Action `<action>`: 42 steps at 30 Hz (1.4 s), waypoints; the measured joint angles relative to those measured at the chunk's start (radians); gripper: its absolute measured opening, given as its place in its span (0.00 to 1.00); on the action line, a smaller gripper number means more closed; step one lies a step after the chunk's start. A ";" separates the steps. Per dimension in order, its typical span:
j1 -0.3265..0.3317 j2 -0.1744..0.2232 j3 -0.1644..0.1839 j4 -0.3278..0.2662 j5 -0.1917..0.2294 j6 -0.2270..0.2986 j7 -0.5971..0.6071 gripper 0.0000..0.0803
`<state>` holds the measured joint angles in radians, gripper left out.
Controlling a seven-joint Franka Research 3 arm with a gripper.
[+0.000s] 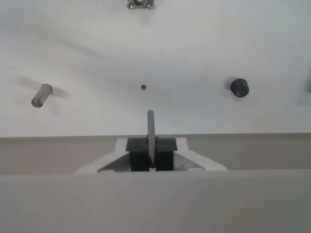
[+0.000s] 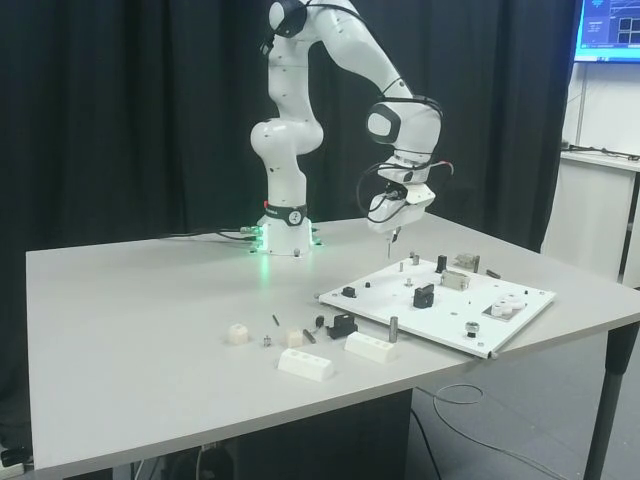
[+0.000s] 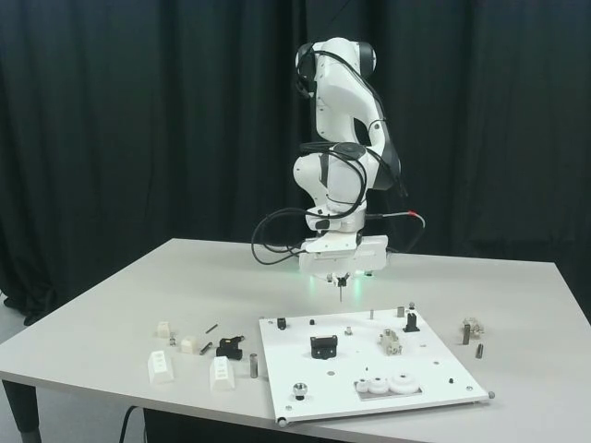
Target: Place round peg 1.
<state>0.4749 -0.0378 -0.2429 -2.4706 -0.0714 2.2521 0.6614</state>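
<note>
White board [image 2: 520, 320] on the grey surface [image 2: 130, 330] is where I'm working. I'm mid-carry: round peg 1 [image 1: 150, 138] hangs from the gripper [image 1: 151, 162], above the board's far edge, not yet in any hole.

In the wrist view the peg's free end points toward a small hole [image 1: 143, 87] in the board, and peg and hole are apart. I judge that's the target, can't be sure. Another grey peg [image 1: 41, 95] already stands in the board to one side, a black knob [image 1: 239, 87] to the other.

Gripper: fingers closed down narrow on the thin peg, pinching its upper end between the black pads [image 1: 138, 155]. The peg sits upright in the grip, no visible tilt. It touches nothing else.

Next move, as I see it: line the peg tip over the hole, then descend straight. The hole looks tight, so a small offset would likely jam the tip on the board face.

The second room view shows the peg tip clear above the board.
</note>
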 joint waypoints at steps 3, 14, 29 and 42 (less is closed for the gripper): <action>0.000 0.000 0.000 0.000 0.000 0.000 0.000 0.03; 0.000 0.000 0.000 0.000 -0.002 0.000 0.000 0.03; -0.001 -0.002 0.000 0.003 -0.015 -0.001 0.000 0.03; -0.068 -0.008 -0.003 0.039 -0.153 -0.022 -0.005 0.03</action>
<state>0.4065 -0.0455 -0.2460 -2.4320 -0.2243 2.2303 0.6567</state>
